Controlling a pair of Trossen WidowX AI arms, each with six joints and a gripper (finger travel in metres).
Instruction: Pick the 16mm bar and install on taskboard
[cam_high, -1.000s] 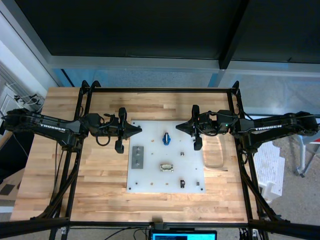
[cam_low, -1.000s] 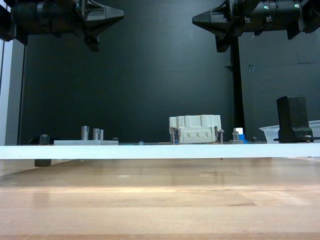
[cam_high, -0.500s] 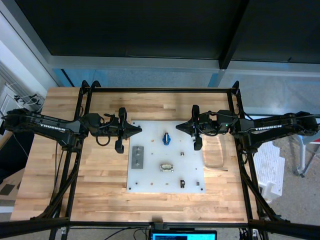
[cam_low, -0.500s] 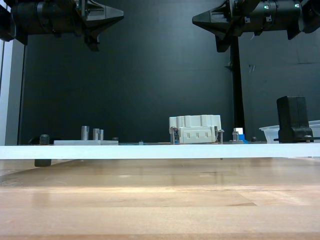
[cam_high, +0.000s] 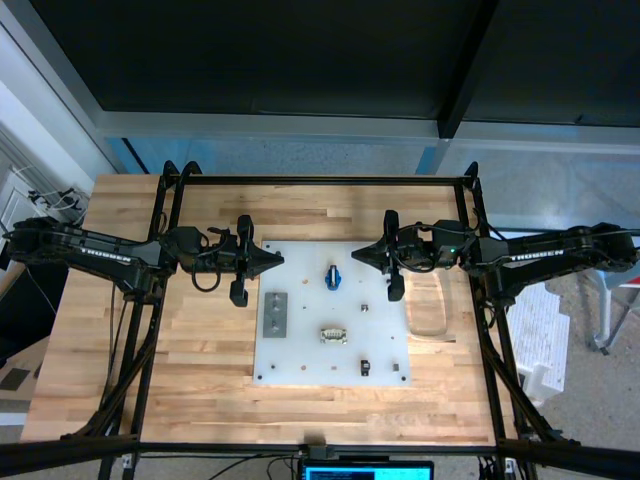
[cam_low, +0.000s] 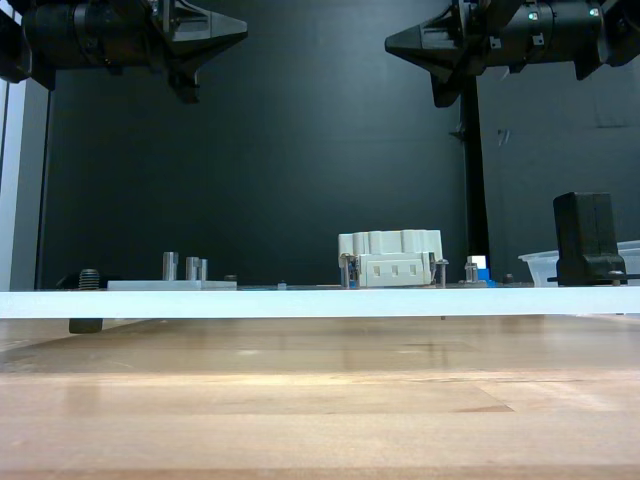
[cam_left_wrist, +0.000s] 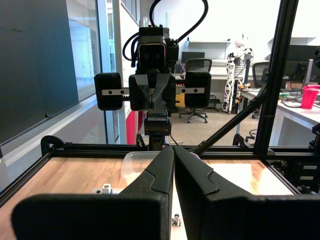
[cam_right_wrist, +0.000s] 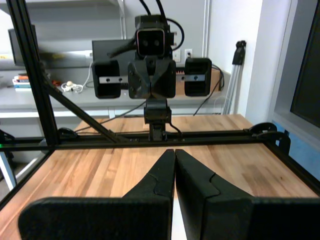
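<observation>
We see left gripper (cam_high: 278, 258) and right gripper (cam_high: 357, 253) closed, empty, raised, facing across board (cam_high: 300, 352); tray (cam_high: 428, 310) beside.

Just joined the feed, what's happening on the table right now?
Nothing is being handled yet. The left pincer and the right pincer both hover shut and empty, high above the far part of the taskboard, tips facing each other. The grey block, blue knob and connector sit on the board untouched. The pick has not begun.

Matt black left claw (cam_high: 279, 257) and right claw (cam_high: 356, 252) hang over a smooth white taskboard (cam_high: 300, 352) on a satin wood table (cam_high: 195, 385).
</observation>
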